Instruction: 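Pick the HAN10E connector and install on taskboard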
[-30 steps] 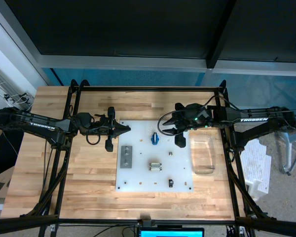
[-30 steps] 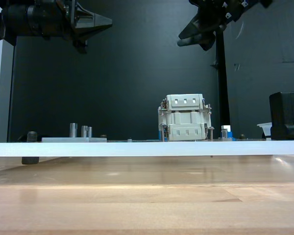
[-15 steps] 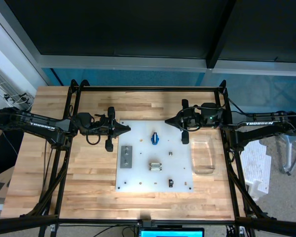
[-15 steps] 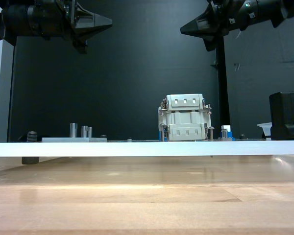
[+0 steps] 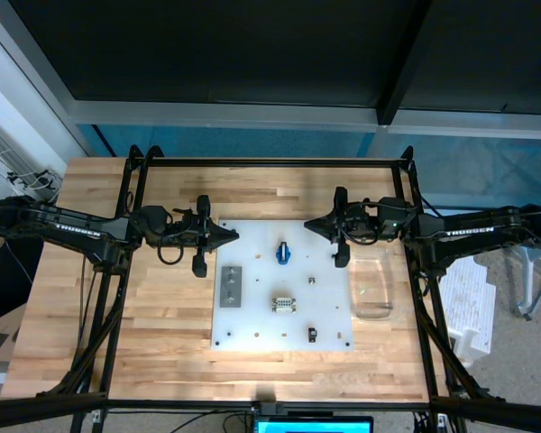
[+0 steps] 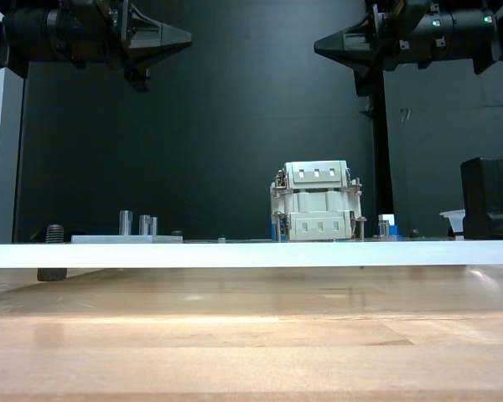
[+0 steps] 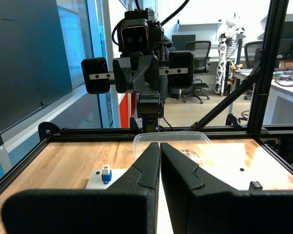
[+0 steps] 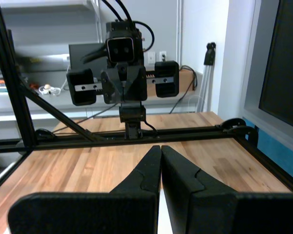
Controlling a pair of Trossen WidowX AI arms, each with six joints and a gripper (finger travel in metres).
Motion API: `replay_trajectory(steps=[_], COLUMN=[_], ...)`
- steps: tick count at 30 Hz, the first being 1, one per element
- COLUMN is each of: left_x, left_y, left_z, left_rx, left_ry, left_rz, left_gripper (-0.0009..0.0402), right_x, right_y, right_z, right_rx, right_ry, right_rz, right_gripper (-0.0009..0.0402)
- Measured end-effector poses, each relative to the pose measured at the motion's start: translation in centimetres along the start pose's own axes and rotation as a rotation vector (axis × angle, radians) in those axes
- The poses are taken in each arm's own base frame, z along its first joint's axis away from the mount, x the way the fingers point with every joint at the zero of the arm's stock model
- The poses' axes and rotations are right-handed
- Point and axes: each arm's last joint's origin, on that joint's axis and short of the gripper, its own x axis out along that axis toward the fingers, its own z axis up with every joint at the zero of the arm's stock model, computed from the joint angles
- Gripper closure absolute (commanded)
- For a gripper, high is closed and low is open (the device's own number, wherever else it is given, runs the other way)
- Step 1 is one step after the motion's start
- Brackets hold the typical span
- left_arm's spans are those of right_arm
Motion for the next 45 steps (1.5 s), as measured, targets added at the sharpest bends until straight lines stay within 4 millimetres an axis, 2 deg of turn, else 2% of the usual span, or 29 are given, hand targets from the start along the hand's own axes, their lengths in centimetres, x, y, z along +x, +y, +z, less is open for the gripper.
replay_trajectory(steps=[45], left_x=[0.0], left_y=[0.0], left_z=[0.02], left_rx=[0.0], left_ry=[-0.001], left_rz=[0.0], left_gripper=[0.0392], right_x=[-0.07], right_y=[0.29], right_z=[-0.39], right_rx=[0.003], right_ry=[0.001], right_rz=[0.034], right_gripper=[0.0393])
